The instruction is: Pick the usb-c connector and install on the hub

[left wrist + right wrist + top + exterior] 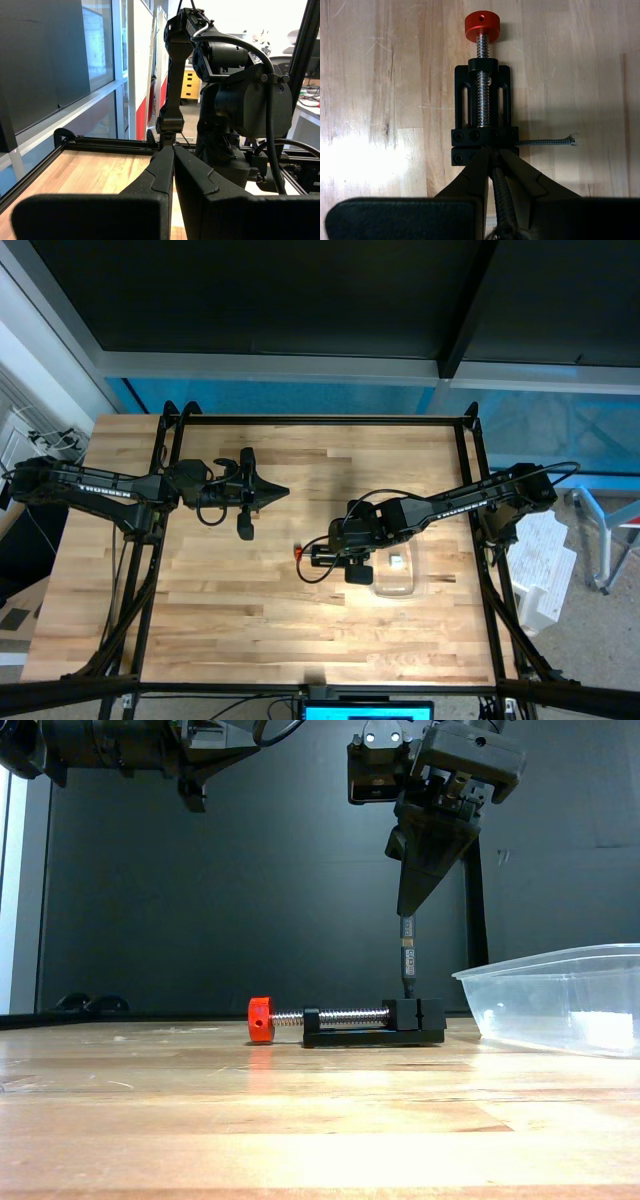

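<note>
Hub beneath right gripper, left aloft

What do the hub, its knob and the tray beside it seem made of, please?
The hub looks matte black, probably anodised metal, given its crisp edges. Its knob is satin red-orange, likely metal. The tray is see-through glossy plastic. The right gripper grips the usb-c connector over the hub; the left gripper hangs shut, high at left.

left arm: stretched level, raised, well left of the hub | left gripper: fingers pressed together, pointing right | right arm: reaching in, wrist bent down | right gripper: just above hub's block end, pointing straight down, clamped on connector
</note>
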Robot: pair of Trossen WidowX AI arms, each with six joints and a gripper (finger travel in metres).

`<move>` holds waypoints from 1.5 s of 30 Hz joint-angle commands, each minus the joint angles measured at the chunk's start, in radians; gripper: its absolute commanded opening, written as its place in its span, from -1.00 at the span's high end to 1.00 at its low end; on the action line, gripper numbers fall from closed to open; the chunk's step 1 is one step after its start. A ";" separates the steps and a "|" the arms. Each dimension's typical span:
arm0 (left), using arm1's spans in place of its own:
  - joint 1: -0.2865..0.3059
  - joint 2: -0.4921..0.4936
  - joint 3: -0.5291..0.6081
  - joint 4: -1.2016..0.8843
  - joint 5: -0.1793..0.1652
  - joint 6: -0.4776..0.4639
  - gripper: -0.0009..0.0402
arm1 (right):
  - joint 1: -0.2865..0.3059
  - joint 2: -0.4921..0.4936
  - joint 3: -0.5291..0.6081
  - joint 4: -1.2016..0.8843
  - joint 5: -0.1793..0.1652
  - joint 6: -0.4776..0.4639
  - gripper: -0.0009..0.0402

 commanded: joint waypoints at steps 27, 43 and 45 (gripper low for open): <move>0.000 0.000 0.000 0.000 0.000 0.000 0.96 | 0.011 -0.001 -0.001 -0.002 0.000 0.011 0.96; 0.000 0.000 0.000 0.000 0.000 0.000 0.96 | 0.013 0.002 -0.039 0.050 0.000 -0.001 0.96; 0.000 0.000 0.000 0.000 0.000 0.000 0.96 | 0.013 0.002 -0.055 0.061 0.000 -0.001 0.96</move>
